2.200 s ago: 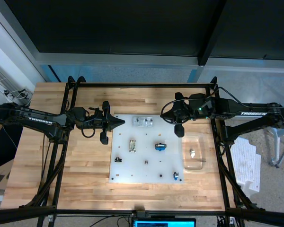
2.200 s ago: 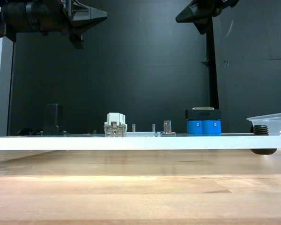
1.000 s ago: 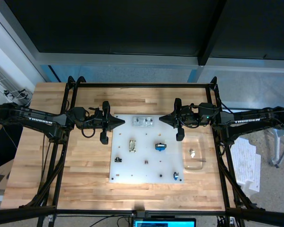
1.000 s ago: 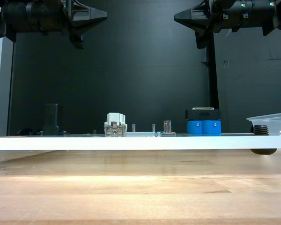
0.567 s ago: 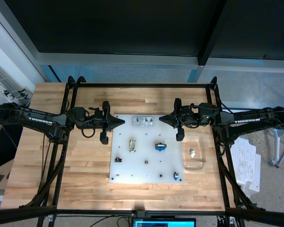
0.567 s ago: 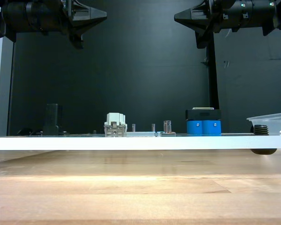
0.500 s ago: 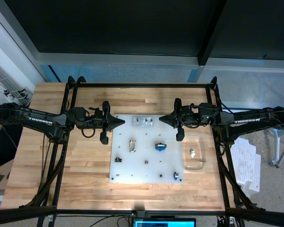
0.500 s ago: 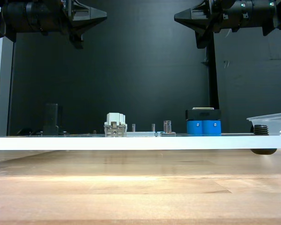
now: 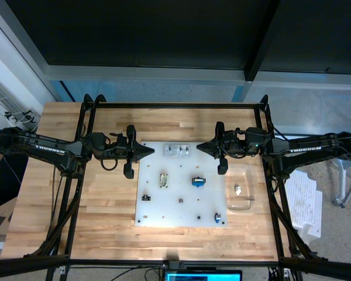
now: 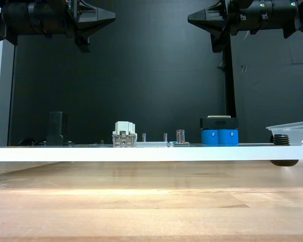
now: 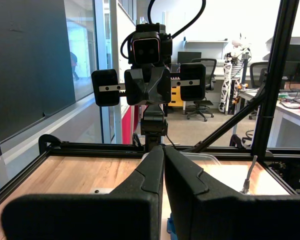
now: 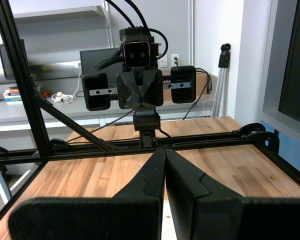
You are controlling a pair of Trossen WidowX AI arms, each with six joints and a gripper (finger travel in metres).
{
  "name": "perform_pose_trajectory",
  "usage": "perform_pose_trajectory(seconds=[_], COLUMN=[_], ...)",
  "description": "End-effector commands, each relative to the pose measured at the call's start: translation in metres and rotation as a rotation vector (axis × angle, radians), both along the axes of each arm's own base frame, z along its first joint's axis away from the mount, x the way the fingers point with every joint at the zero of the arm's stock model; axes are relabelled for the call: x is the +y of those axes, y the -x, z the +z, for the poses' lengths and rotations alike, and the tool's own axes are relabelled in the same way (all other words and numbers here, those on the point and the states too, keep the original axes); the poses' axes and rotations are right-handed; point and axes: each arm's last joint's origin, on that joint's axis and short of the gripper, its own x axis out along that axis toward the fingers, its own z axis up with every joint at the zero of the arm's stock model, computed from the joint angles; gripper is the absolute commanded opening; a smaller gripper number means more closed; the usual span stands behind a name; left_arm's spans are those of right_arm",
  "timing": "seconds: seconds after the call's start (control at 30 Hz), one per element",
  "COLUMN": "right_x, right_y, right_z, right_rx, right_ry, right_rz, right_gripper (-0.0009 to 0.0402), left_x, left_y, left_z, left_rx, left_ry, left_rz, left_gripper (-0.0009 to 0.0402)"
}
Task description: Pick the RJ45 connector and install on taskboard
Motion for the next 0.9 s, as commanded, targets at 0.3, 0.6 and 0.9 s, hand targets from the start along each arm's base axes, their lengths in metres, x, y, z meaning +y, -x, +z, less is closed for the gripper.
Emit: perform_pose_trajectory(seconds=[0.3, 0.6, 0.9], right_x=[0.0001, 0.0001, 0.0001], right_y=[-0.0001, -0.0001, -0.0002], right_z=[0.0002, 0.0001, -0.0002], right_rx=[0.000, 0.002, 0.004], right_ry=[0.018, 0.018, 0.018], right_rz=[0.000, 0.000, 0.000], right_gripper=[0.0000, 0.0000, 0.0000], left_x=[0.0000, 0.0001, 0.0000], left_y=[0.0000, -0.0001, -0.0001], left_z=[0.0002, 0.0001, 0.0001], left_rx=[-0.001, 0.000, 0.000], left_ry=[0.000, 0.000, 0.000], left_rz=[0.000, 0.000, 0.000], left_gripper=[0.0000, 0.0000, 0.0000])
